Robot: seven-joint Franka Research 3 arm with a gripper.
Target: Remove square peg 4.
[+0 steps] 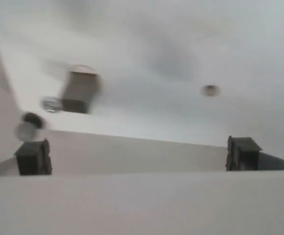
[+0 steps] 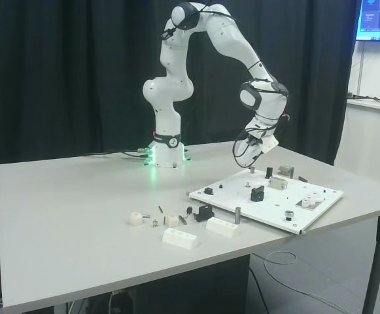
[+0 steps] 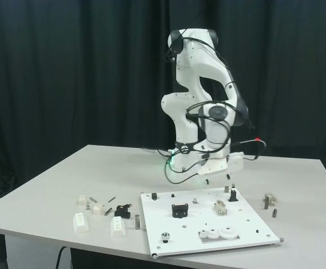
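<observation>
Grey counter (image 2: 65, 196) carries all parts, and the first room view is read here from left to right. At lower left of centre lies a loose group: a small white cube (image 2: 135, 218), two long white blocks (image 2: 180, 237) and a black bracket (image 2: 205, 212), all resting on the counter just beside the near-left corner of the white board (image 2: 320, 208). Behind this group, at centre frame, the white arm (image 2: 170, 85) is bolted down, with a green light showing at its base. The arm reaches up, over and down to the right. The hand (image 2: 250, 157) hangs above the far edge of the white board, touching nothing. Directly under it stands a short upright peg (image 2: 251, 170), and further right on the board stand a black post (image 2: 269, 172) and a white gear plate (image 2: 309, 201). In the wrist view, the hand (image 1: 138, 155) has its two black fingertips (image 1: 32, 157) set wide apart with nothing between them. The square peg (image 1: 80, 90) stands upright on the white board in the upper left of that frame, beyond the fingertips and clear of both. Whether this is peg number 4 cannot be told, and it cannot be matched with certainty to a peg in the room views.
</observation>
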